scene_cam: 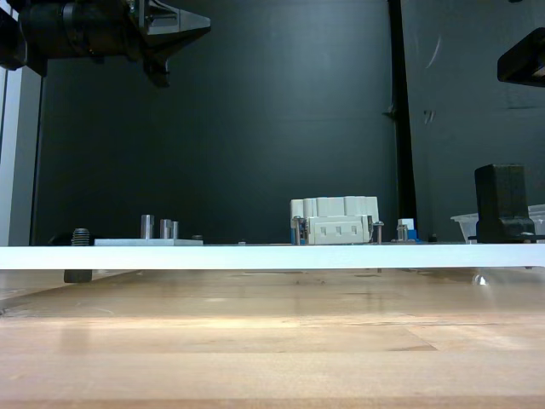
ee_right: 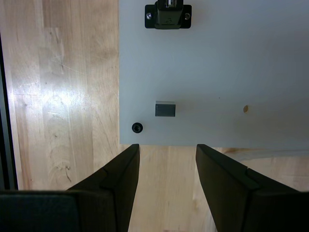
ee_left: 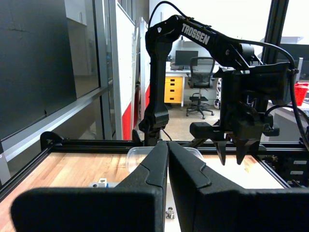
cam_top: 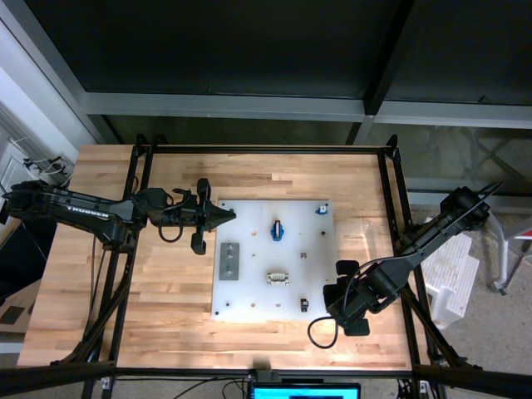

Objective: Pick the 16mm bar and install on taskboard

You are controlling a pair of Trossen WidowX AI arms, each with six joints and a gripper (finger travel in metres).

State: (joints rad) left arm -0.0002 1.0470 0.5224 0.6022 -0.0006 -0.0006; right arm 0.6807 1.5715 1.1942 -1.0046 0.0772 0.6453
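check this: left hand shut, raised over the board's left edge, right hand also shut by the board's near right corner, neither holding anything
Not quite: the right hand is open, as the right wrist view shows. The rest is right: left hand shut over the left edge of the board, right hand by its near right corner, neither holding anything. I cannot tell where the 16mm bar is.

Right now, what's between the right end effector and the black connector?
Right wrist view: small grey block on the board. Right end effector open at its near-right corner; left end effector shut, above its far-left corner. 16mm bar: cannot tell.
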